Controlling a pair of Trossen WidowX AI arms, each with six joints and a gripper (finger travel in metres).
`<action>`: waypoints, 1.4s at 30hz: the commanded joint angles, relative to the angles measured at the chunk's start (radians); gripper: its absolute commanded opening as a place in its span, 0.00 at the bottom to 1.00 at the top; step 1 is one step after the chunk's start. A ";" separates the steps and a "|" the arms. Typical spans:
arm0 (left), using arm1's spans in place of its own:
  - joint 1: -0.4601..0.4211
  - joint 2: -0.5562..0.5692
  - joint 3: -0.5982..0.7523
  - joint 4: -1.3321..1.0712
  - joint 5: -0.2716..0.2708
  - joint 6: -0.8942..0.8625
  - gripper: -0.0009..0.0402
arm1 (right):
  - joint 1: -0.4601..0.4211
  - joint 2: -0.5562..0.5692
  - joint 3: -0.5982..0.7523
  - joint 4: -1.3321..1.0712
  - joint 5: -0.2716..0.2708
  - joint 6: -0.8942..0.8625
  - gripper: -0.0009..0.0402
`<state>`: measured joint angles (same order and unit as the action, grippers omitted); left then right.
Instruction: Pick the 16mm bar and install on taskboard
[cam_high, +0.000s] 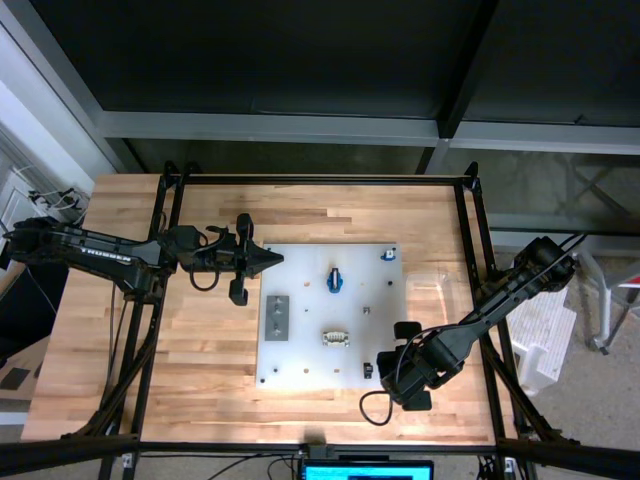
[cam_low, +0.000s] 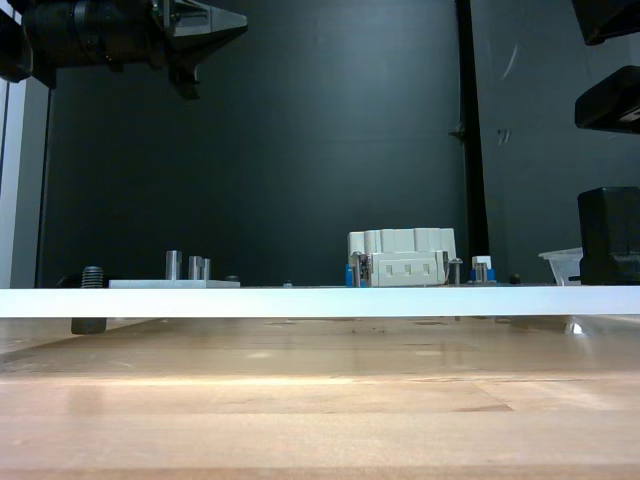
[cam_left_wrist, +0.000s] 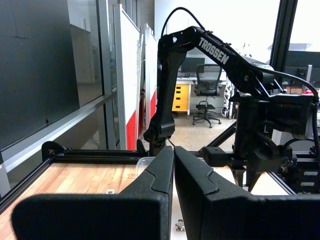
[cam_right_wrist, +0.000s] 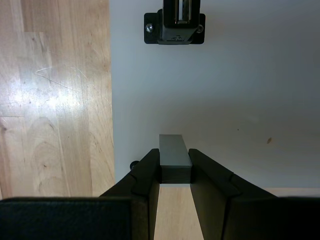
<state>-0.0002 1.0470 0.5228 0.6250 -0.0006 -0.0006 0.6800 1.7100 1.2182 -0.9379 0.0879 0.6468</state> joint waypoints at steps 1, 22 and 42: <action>0.000 0.000 0.000 0.000 0.000 0.000 0.02 | 0.000 0.001 0.001 0.001 0.000 0.000 0.04; 0.000 0.000 0.000 0.001 0.000 0.000 0.02 | 0.000 0.001 -0.075 0.081 0.002 0.001 0.04; 0.000 0.000 0.000 0.000 0.000 0.000 0.02 | 0.003 0.001 -0.085 0.102 0.008 0.000 0.31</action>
